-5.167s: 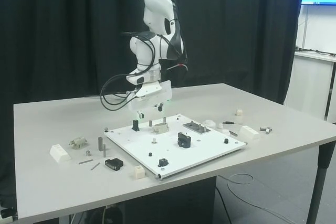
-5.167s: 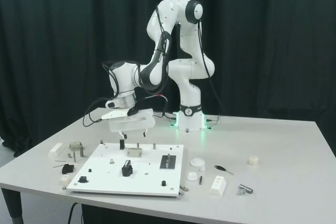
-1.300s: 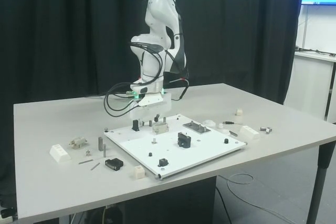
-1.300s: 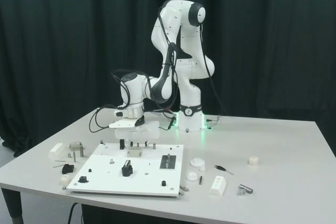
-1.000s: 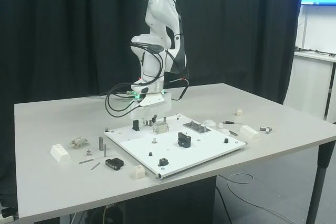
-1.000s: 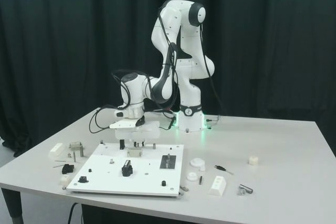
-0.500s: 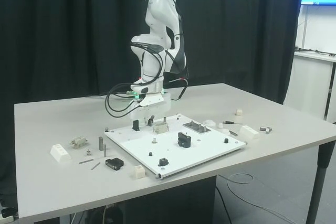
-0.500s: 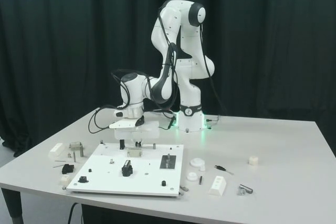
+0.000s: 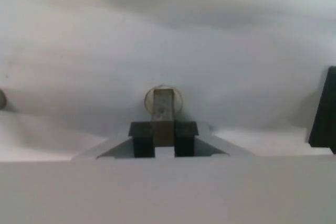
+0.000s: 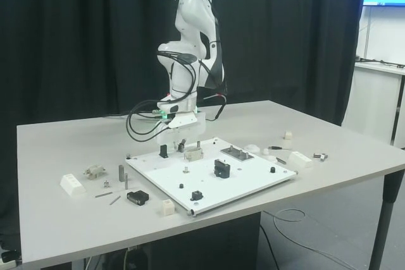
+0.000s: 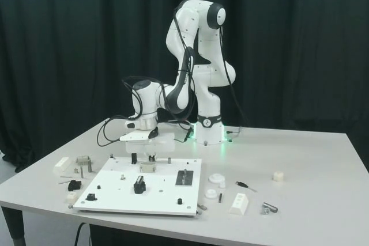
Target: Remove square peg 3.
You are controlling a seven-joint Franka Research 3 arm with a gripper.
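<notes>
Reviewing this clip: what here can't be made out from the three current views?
- Peg bottom end: wrist view, hidden behind the tool fingers.
- Peg itself: both room views, too small and under the tool.
- Black object: wrist view, cut off by the picture edge.
- Small parts on the white board: too small to identify.

Square peg 3 (image 9: 163,114), a small grey upright post, is seen standing in a round white socket, clamped between two black pads.
</notes>
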